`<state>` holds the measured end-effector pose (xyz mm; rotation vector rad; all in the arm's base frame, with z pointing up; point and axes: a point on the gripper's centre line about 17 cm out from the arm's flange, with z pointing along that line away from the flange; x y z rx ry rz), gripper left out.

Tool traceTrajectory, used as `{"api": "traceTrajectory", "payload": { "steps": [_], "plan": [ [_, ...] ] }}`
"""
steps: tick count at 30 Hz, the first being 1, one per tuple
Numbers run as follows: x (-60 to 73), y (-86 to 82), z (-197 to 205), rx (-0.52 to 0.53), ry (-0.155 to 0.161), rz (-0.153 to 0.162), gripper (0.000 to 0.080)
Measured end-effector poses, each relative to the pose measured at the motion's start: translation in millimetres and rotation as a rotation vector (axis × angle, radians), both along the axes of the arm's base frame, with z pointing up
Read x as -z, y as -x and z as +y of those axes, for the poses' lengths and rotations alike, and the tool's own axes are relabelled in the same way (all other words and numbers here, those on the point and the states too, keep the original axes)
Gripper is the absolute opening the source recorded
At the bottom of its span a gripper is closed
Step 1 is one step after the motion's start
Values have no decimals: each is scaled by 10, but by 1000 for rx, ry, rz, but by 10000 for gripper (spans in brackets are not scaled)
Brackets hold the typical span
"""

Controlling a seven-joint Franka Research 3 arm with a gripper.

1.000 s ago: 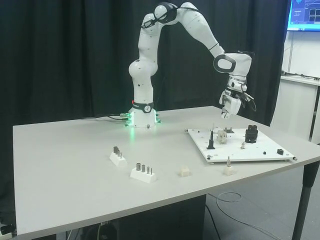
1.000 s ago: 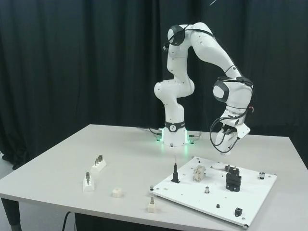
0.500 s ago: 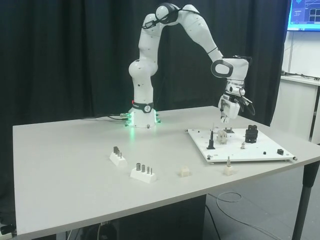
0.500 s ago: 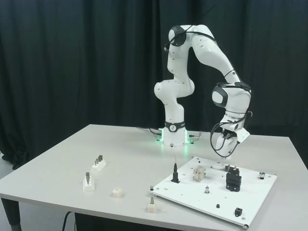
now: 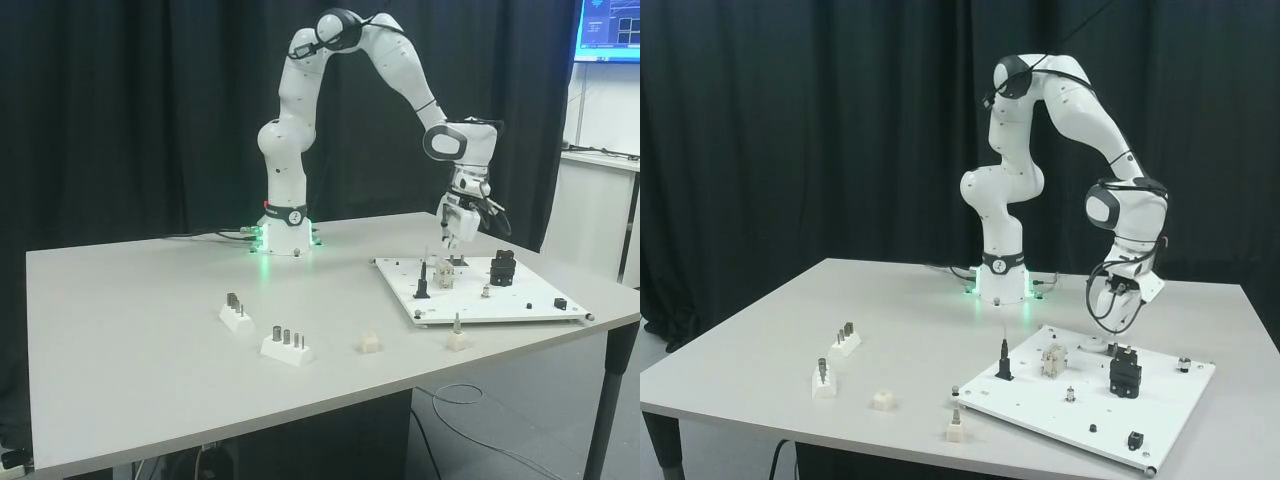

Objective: Insert medium gear.

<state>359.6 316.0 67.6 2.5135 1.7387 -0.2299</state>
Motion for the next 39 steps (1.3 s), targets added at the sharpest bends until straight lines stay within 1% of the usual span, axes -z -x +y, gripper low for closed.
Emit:
{"api": "traceTrajectory", "payload": {
  "steps": [16, 22, 30, 39],
  "plan": [
    [127, -14, 48, -5, -7, -10, 399],
    [173, -10, 58, -2, -5, -9, 399],
    [189, -31, 69, 22, 6, -22, 399],
    [190, -33, 69, 23, 22, -36, 399]
  ]
}}
